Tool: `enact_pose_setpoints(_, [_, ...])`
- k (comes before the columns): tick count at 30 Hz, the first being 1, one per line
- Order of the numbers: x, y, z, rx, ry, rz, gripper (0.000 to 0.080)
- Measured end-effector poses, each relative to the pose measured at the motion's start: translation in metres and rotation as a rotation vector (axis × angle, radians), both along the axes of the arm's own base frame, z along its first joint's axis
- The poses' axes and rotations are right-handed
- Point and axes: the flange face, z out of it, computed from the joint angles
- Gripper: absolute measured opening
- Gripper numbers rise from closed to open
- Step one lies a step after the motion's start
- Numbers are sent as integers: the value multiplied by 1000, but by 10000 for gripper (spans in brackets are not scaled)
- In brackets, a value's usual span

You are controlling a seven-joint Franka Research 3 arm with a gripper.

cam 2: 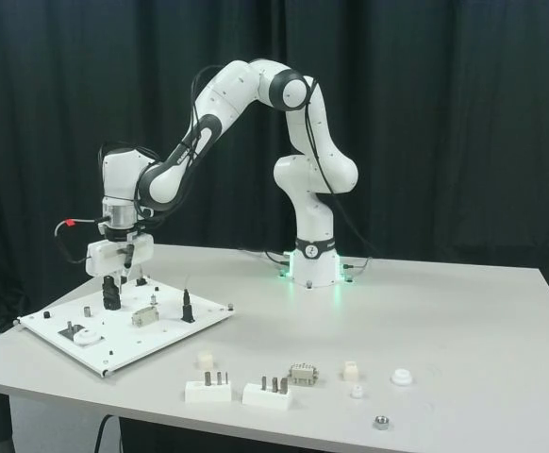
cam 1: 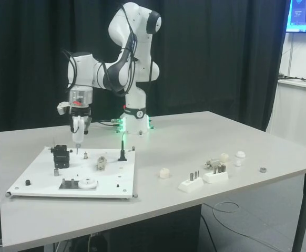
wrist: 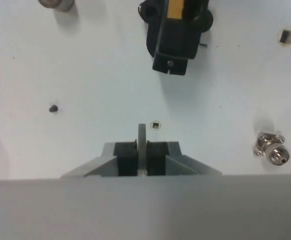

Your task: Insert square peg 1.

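The tool (wrist: pixel 141 162) grips the peg (wrist: pixel 142 137) just beside the square hole (wrist: pixel 156 125); centre it over the hole, then lower straight.

No legible text, labels or numbers.

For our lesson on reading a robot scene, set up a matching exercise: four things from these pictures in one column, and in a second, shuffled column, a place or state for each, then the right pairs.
Things:
1. square peg
2. square hole
3. black fixture
4. white assembly board

Places or states:
A. lies flat on the grey table
B. held upright between the gripper's fingers
C. small opening in the board beside the peg's tip
D. stands on the board beyond the hole

Pairs: 1-B, 2-C, 3-D, 4-A
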Motion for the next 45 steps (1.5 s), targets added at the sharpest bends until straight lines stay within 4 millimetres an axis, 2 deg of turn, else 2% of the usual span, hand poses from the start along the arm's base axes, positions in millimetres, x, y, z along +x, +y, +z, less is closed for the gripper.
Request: enact_pose_setpoints(45, [3,0,-32,42,-2,-67,34])
